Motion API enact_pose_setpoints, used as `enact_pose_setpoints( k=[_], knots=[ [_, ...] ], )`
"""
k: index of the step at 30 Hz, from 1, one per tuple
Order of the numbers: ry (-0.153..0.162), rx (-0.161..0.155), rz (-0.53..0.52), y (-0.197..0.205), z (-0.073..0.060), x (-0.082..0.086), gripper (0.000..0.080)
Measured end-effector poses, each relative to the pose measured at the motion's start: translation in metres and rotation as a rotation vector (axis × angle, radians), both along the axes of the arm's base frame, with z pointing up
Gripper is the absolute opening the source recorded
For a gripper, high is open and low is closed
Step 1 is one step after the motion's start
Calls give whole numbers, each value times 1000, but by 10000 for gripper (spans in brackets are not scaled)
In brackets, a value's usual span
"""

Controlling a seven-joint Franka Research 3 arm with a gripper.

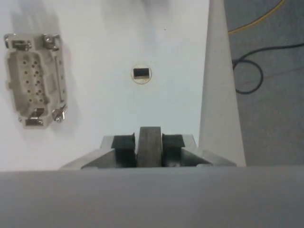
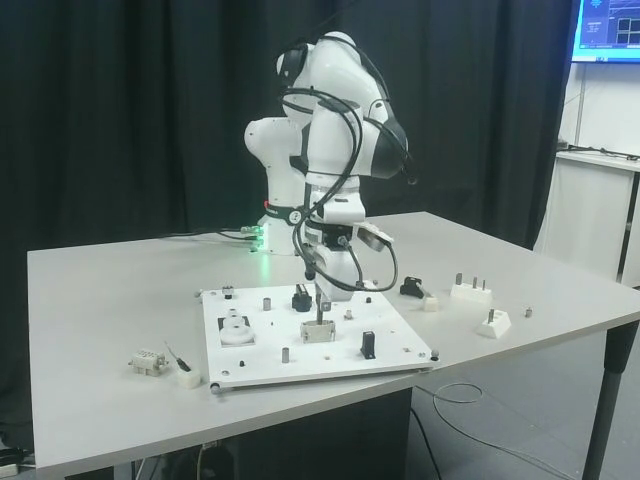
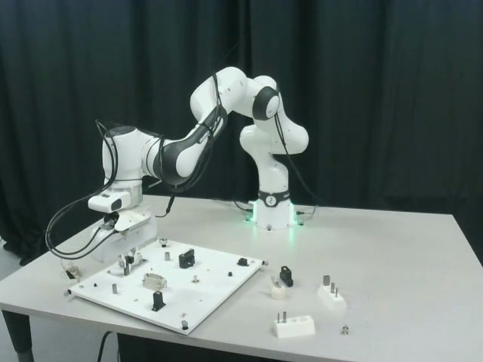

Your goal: Insert square peg 3.

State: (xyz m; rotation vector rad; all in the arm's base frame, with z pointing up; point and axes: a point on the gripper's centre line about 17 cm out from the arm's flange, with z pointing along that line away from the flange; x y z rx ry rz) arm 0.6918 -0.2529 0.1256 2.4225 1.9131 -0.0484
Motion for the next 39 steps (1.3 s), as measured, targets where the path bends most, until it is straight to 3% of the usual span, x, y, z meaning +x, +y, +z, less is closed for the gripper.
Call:
enact_pose_setpoints(
  k=[22, 39],
  knots=[
    [-33, 45, -44, 8, -34, 16, 115],
    [-35, 61, -66, 10, -47, 17, 115]
  ],
)
